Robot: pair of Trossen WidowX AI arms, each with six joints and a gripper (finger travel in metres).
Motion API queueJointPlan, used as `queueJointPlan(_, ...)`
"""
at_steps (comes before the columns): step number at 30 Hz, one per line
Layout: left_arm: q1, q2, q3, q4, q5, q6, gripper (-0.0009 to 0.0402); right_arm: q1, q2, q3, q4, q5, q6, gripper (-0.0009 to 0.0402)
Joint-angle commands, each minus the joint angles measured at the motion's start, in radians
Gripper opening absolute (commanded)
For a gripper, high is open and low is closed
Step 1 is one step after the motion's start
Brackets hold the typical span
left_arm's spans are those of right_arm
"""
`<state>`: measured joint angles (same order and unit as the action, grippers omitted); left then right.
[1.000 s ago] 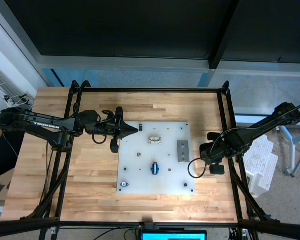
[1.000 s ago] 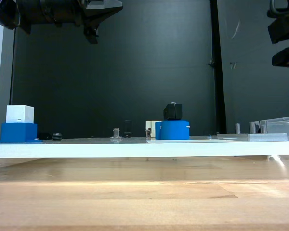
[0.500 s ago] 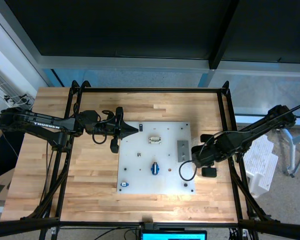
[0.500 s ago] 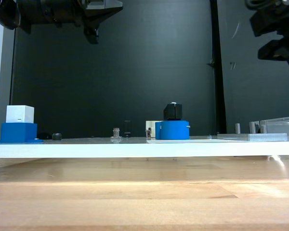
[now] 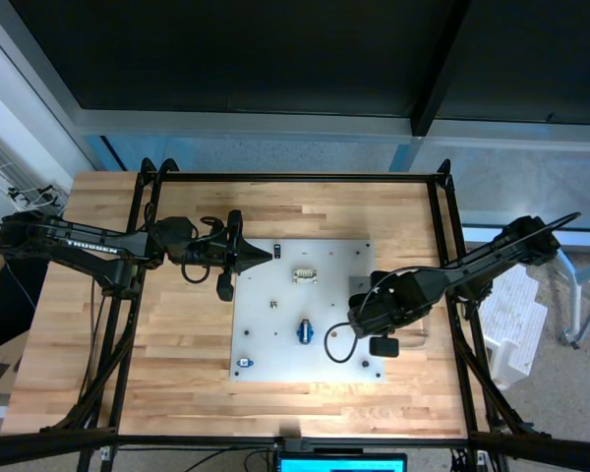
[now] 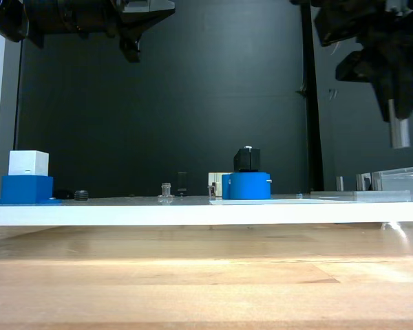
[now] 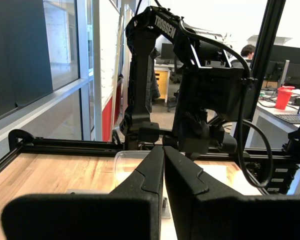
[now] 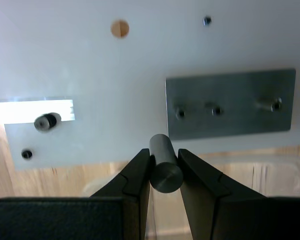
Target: Pick the 16mm cylinder and install on the taskboard
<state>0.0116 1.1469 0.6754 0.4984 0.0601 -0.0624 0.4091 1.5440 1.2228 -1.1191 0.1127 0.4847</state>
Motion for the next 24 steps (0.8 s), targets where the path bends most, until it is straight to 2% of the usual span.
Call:
queueJointPlan(1, 0.0, 0.0, 0.0, 0.0, 0.0, 0.0, 0.0, -0.001, 0.034, 0.032, 0.017, 0.001, 0.0, 0.0007)
queueJointPlan(13, 0.0, 0.0, 0.0, 0.0, 0.0, 0.0, 0.0, -0.003, 0.109, 0.071, 0.077, 0.0, 0.001, 0.0007)
queueJointPlan(24, 0.0, 0.0, 0.0, 0.0, 0.0, 0.0, 0.0, -0.018, 0.209, 0.158, 0.087, 0.004, 0.005, 0.0007)
